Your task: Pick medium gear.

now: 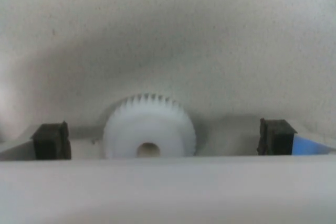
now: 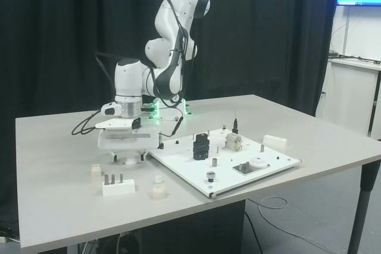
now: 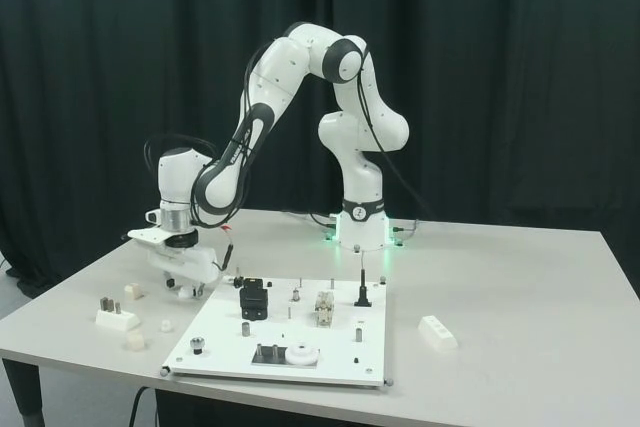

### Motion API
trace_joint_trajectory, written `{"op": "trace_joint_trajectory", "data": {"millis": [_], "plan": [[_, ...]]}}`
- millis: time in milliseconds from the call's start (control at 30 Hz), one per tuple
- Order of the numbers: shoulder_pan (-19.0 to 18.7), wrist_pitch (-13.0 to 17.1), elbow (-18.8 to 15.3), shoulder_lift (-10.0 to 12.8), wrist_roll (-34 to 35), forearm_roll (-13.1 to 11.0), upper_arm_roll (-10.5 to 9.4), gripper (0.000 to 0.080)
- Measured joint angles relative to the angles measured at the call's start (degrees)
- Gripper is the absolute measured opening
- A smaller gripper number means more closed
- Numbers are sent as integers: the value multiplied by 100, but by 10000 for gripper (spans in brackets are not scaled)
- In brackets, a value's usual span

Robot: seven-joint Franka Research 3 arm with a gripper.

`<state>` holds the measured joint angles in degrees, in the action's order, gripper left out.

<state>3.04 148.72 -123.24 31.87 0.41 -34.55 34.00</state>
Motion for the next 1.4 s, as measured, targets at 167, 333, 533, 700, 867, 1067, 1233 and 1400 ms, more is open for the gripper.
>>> {"op": "trace_joint_trajectory", "data": {"millis": [167,333,533,700,867,1067,1233,1400], "plan": [[0,-29,-12,16,0,-54,-2,800],[0,-29,-33,25,-57,-107,-7,793],[0,-26,-50,34,-74,-112,-7,650],[0,-14,-51,44,-74,-115,-6,492],[0,-10,-51,46,-74,-118,-6,492],[-1,40,-42,45,-74,-183,-6,399],[-1,43,1,11,-72,-228,14,399],[-2,-4,27,-79,-72,-227,57,399]]}}
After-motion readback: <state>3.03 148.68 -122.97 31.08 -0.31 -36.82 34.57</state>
